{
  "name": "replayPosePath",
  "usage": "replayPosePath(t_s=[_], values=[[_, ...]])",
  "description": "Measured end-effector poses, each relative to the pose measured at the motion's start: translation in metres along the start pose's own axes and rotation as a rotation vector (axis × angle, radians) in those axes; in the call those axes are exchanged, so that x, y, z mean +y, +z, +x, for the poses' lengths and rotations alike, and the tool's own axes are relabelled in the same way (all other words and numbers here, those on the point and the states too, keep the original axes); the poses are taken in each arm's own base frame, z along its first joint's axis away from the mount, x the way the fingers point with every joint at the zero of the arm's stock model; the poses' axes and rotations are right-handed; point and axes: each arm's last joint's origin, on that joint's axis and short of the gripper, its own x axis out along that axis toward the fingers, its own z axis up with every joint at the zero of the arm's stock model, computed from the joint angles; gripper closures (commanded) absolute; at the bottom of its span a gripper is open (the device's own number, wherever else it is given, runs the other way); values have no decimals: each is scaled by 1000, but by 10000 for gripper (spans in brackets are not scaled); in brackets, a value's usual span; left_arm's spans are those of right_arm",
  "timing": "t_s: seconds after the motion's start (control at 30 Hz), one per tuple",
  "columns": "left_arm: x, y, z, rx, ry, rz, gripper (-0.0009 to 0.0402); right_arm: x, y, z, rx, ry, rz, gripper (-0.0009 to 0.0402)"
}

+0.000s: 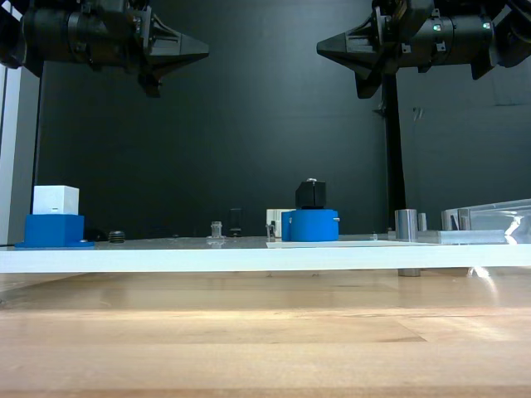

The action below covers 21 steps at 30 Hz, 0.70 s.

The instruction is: Remove the 16mm cylinder and place in the container

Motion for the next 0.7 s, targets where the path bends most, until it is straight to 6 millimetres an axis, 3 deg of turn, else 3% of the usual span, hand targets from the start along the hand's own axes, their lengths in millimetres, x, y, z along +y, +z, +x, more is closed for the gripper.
replayPosePath(t_s=[0.43, 0.53, 0.7], values=[[0, 0, 0, 0, 0, 0, 393, 0, -2, 0, 27, -1, 31, 393], [0, 0, 0, 0, 0, 0, 393, 0, 1, 3, 94, -7, 99, 393], [0, 0, 0, 0, 0, 0, 393, 8, 9, 6, 275, 18, 64, 393]])
